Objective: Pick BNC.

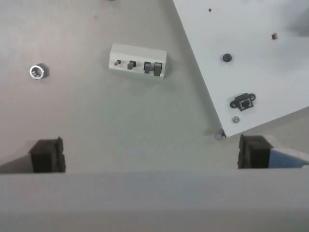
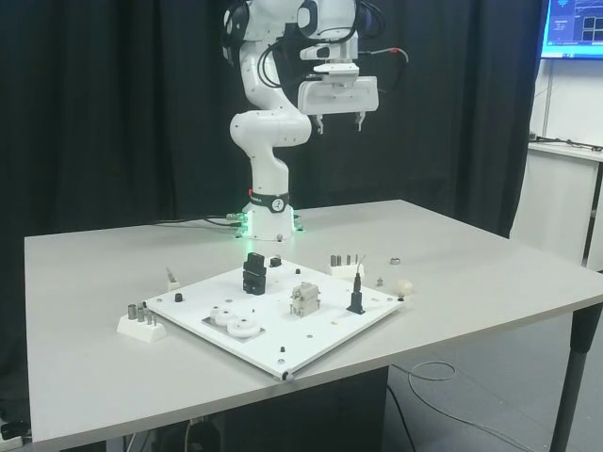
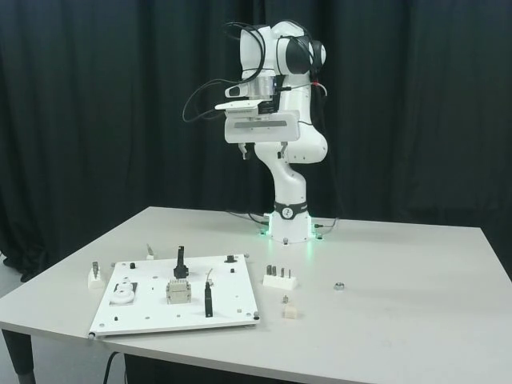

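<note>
Gripper point(image 2: 338, 124), fingers spread and empty, is held high above the grey table point(image 2: 490, 264) on the raised arm, well apart from the BNC point(image 2: 357, 292) standing upright on the white board point(image 2: 311, 334).

peg block point(image 3: 280, 279) beside board point(image 3: 232, 314), nut point(image 3: 338, 285) perhaps farther

— What do you look like?
— My arm point(image 3: 280, 120) is white, built of rounded segments, with black cables point(image 3: 204, 92) looping at the upper centre of the frame. A green light ring point(image 2: 267, 218) glows at my base.
— And your hand?
— A boxy white gripper point(image 2: 338, 122) with two black fingertip pads point(image 1: 47, 155).
</note>
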You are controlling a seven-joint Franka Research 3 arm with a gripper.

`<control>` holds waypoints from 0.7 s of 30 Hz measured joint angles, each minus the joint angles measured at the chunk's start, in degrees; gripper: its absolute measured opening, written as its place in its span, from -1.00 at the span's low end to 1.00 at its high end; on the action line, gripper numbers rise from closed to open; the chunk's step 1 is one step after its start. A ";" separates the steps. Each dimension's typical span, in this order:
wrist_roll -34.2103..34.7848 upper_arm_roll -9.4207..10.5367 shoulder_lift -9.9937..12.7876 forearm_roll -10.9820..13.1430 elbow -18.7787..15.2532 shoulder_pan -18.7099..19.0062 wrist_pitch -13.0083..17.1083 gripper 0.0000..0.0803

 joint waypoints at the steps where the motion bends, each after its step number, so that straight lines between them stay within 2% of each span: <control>1: 0.00 0.01 0.04 0.00 0.00 0.00 0.08 0.99; 21: -0.13 1.10 0.82 0.00 0.00 0.23 1.79 0.99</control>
